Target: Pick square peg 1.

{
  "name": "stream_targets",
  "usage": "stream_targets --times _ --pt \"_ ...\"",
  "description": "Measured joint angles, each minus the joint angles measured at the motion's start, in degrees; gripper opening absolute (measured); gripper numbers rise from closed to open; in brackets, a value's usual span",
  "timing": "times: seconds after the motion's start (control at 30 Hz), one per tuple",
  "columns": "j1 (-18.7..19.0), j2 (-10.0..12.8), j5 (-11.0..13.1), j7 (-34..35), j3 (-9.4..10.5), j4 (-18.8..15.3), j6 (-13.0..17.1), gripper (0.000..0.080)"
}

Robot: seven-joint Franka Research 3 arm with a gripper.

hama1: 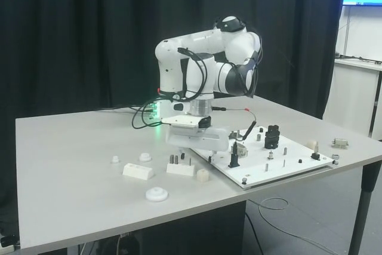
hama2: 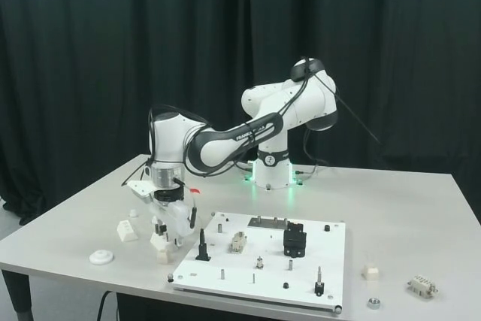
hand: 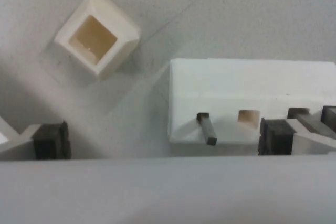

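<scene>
One dark square peg leans tilted in the white block.

White arm over grey table

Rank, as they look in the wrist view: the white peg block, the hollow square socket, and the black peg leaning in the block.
1. White peg block, largest, though cut off at the frame edge.
2. Hollow square socket, clearly smaller.
3. Black peg, smallest by far.
</scene>
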Motion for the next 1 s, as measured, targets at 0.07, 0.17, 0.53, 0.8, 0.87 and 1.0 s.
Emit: stream_targets --times 0.07,0.17,0.53,0.8,0.87,1.0 --pt "0.0 0.0 0.0 0.0 0.17 0.0 0.1 0.08" --pt "-0.2 0.1 0.0 -0.1 0.37 0.2 0.2 0.08" --pt "-1.2 0.5 -0.1 -0.8 1.14 0.6 0.4 0.0346" --pt "-2.2 0.5 -0.2 -1.8 1.49 0.7 0.7 0.0204" --pt "-2.4 0.5 -0.2 -2.0 1.49 0.7 0.7 0.0204" --pt "-2.7 0.5 -0.3 -2.5 1.43 0.8 0.7 0.0033"
